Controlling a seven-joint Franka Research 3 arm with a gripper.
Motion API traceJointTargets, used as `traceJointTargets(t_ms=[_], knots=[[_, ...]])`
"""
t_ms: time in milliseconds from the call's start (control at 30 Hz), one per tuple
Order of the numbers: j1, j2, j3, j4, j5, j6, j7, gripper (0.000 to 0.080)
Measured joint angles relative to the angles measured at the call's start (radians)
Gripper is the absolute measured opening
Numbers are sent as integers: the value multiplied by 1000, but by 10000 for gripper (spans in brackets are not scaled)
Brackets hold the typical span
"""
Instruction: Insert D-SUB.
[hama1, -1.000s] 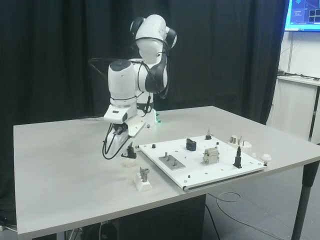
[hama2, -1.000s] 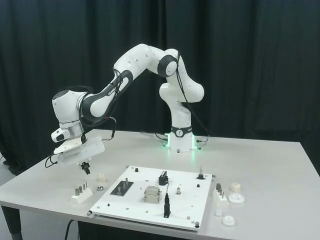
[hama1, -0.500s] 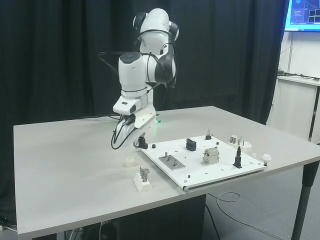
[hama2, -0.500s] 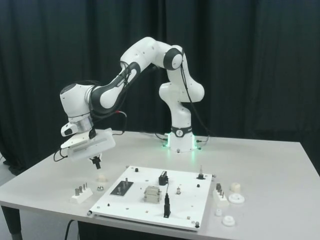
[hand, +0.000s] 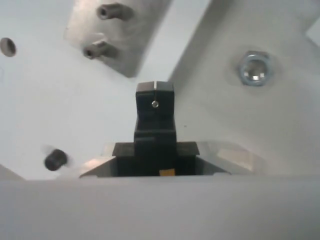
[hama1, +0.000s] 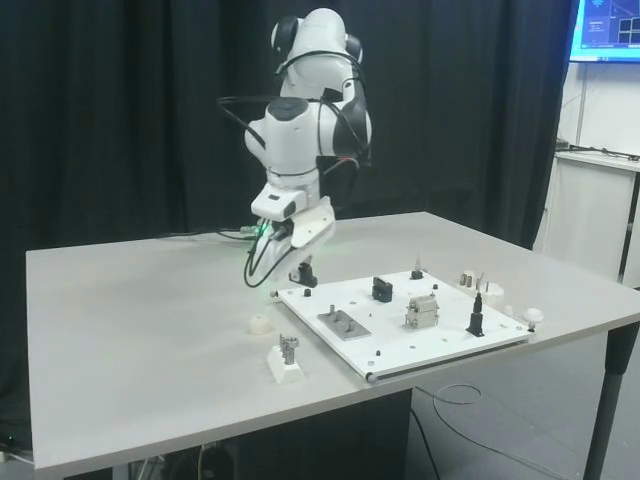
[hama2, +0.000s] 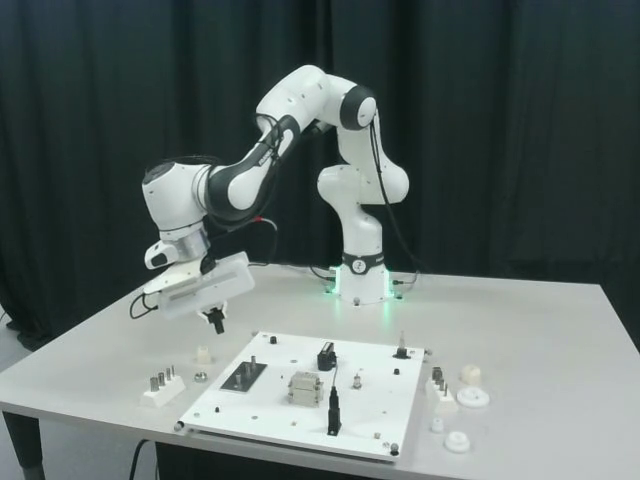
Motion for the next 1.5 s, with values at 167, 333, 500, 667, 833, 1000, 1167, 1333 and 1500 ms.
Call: traceJointTargets(t_ms=[167,333,500,667,833,1000,1167,1333,1500], knots=[[26,-12,0,-25,-10,2,69,153],[49,-23,0,-52,-10,10,211,153],[78,-43,0,-87,-10,22,256,153],[112,-76,1,-136,-10,47,296,153],[150,-119,1,-196,-10,91,324,153],[187,-166,1,-260,-11,146,359,153],[224,-212,1,-323,-16,208,397,153],[264,-256,1,-382,-29,269,464,153],[304,-289,1,-420,-54,303,547,153]])
